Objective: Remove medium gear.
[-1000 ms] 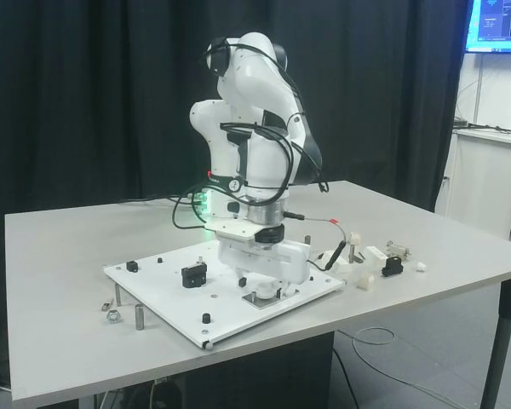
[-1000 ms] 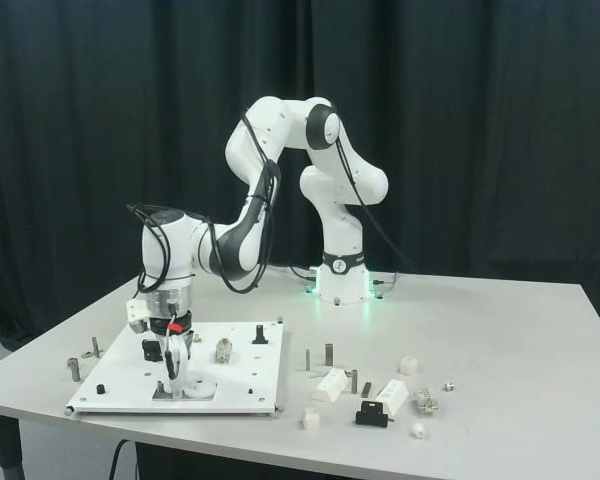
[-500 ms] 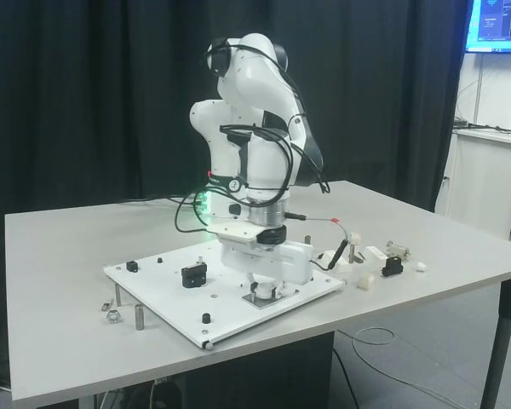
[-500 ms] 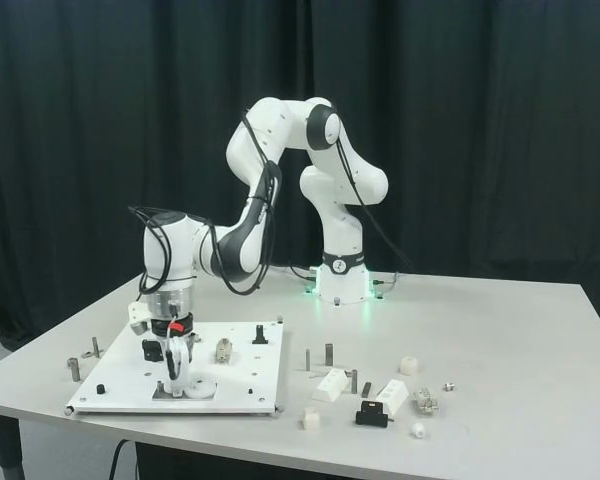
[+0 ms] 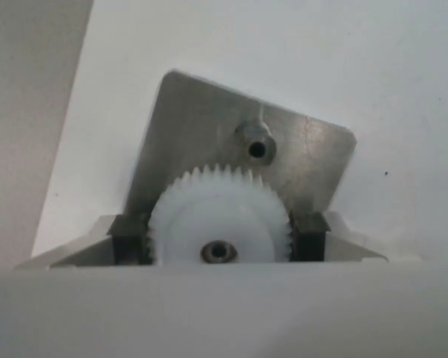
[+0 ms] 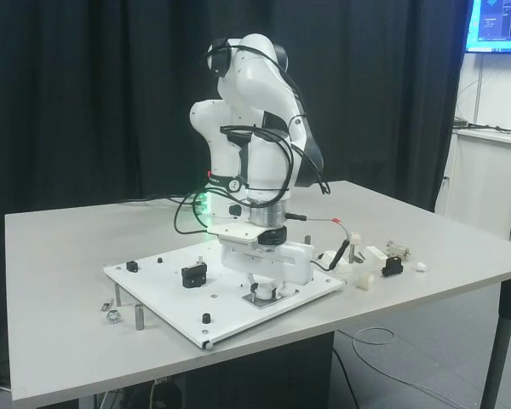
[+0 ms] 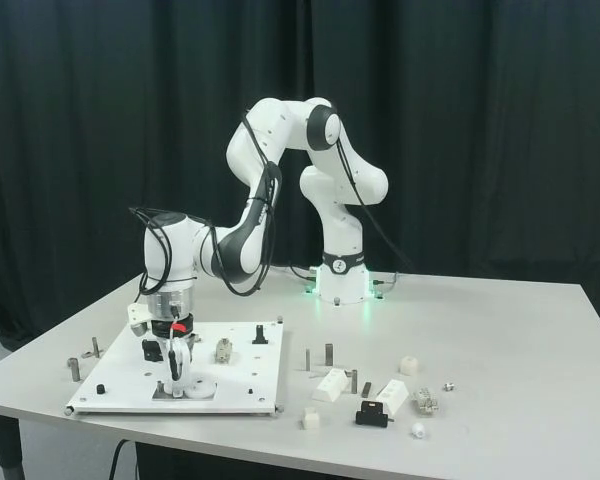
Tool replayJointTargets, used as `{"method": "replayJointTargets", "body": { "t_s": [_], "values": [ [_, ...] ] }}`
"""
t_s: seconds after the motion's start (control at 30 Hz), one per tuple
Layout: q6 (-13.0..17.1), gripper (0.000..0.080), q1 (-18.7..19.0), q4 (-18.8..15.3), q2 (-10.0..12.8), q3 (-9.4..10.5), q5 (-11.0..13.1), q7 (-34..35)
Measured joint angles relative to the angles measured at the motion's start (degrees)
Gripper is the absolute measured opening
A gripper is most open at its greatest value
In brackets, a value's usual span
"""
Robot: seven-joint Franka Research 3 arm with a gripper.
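Wrist view
Gear: white gear (image 5: 218,224) lies flat over a grey metal plate (image 5: 209,127), a bore at its middle; only its upper part shows past the wrist body.
Fingers: two black pads (image 5: 127,239) press the gear's toothed rim from opposite sides, so the fingers (image 5: 218,242) are closed on the gear.
Plate: rests on the white board (image 5: 284,60); a small post (image 5: 256,145) stands on it just beside the gear.
Desk: grey desk (image 5: 22,112) shows at the board's edge.

First room view
Arm: white arm (image 6: 251,111) bends down over the board (image 6: 153,290), a green light at its base.
Fingers: low over the metal plate (image 6: 264,300) near the board's front edge; the gear is hidden under them.
Loose parts: small white and black pieces (image 6: 383,264) lie on the desk (image 6: 60,256) beside the board.

Second room view
Fingers: fingers (image 7: 173,375) hang straight down at the board's (image 7: 250,385) near side.
Gear: a white disc (image 7: 195,386) lies flat just beside them; I cannot tell whether it is the gear.
Loose parts: scattered on the desk (image 7: 500,340), well apart from the board.
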Motion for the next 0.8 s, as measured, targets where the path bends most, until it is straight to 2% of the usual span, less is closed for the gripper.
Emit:
{"method": "replayJointTargets", "body": {
  "t_s": [0.33, 0.63, 0.8],
  "values": [
    [-1.36, 0.0399, 0.01, 0.22, -0.73, -0.11, 0.0, 1.06],
    [-8.31, 0.0397, 0.29, 0.78, -4.09, -0.99, -0.02, 2.5],
    [-10.79, 0.0397, 0.63, 0.79, -5.79, -1.56, -0.06, 2.5]
  ]
}}
